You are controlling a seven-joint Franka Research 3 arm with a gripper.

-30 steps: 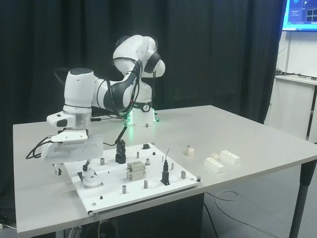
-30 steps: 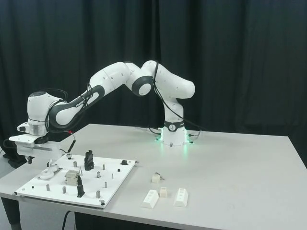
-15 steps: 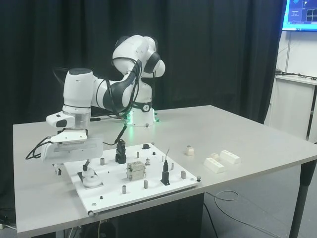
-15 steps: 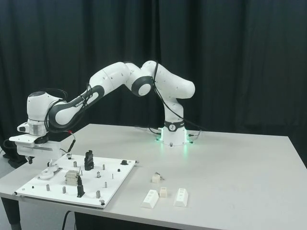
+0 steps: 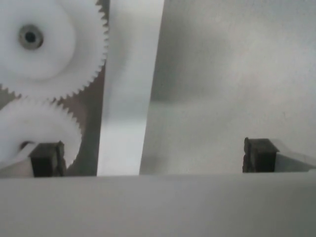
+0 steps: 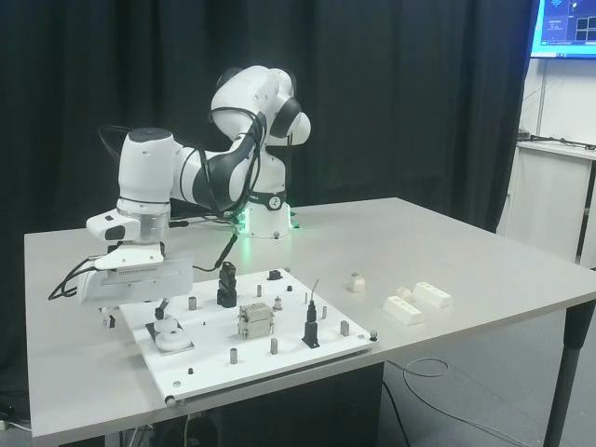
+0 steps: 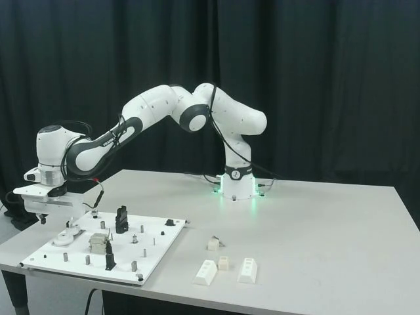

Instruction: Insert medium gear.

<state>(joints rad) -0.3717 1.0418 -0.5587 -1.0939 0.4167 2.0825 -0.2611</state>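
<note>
The gripper [image 5: 153, 157] stands wide open and empty, its two black fingertips [image 5: 47, 159] far apart and touching nothing. Below it, two white gears mesh on the white board [image 6: 279, 358]: the medium gear [image 5: 37, 136] sits seated next to the large gear [image 5: 47, 47], near the board's edge. The white arm [image 7: 157, 108] reaches low from its base across the grey table [image 7: 315, 230], wrist pointing down over the board's far corner.
</note>
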